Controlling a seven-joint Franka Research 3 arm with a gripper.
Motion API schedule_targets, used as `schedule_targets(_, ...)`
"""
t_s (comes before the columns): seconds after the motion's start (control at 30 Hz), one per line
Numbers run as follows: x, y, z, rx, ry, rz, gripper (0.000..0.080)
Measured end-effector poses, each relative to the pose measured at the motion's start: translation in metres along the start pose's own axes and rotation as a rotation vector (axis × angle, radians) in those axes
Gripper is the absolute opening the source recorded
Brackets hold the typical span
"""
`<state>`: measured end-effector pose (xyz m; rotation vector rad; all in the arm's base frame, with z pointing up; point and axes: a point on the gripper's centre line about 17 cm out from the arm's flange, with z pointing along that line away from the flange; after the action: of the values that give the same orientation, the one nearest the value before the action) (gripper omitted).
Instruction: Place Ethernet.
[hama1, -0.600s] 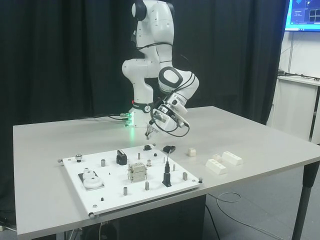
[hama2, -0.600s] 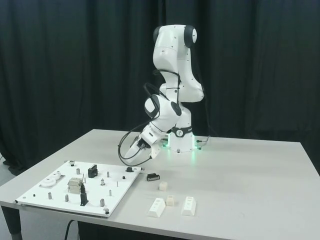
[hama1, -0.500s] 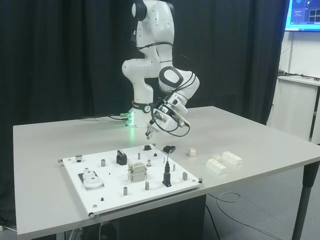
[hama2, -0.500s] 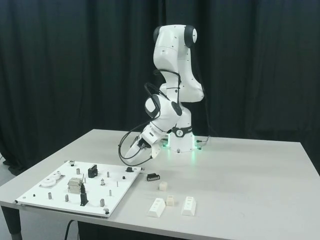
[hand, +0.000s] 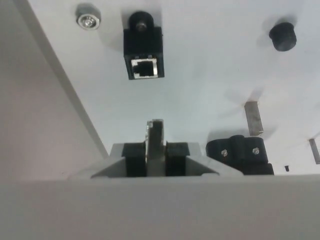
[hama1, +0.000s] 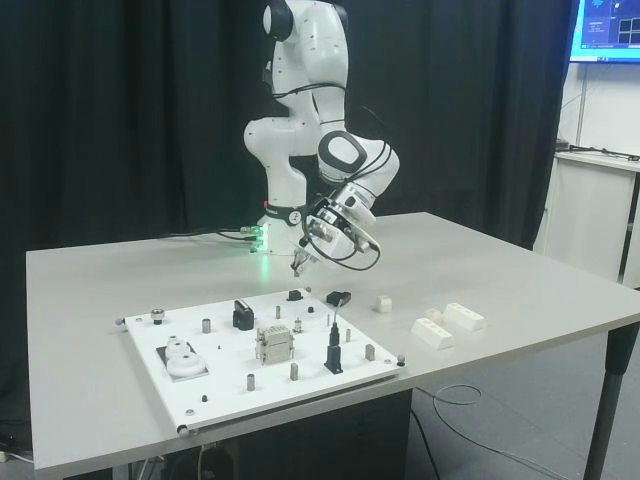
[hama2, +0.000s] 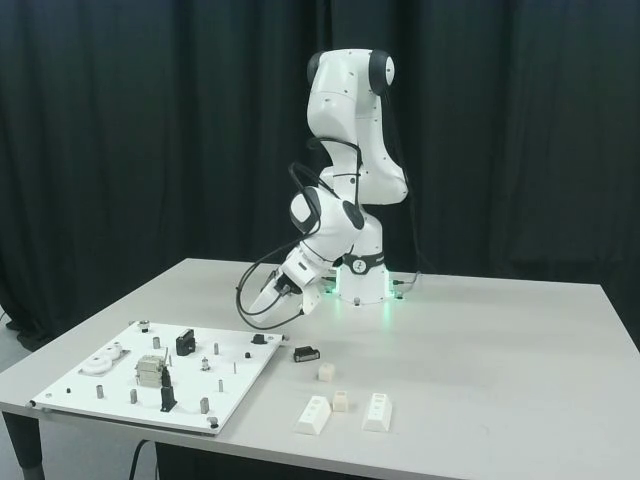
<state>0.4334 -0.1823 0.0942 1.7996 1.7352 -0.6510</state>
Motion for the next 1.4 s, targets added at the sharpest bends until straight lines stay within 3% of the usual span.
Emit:
schedule_targets(1.1,-0.0012,0.0043,-0.0021,-0.007,0.000,0.004,0.0080)
schedule_targets(1.4,0.0053,0.0088,-0.0077,-0.015,0.017,0.021,0.0080)
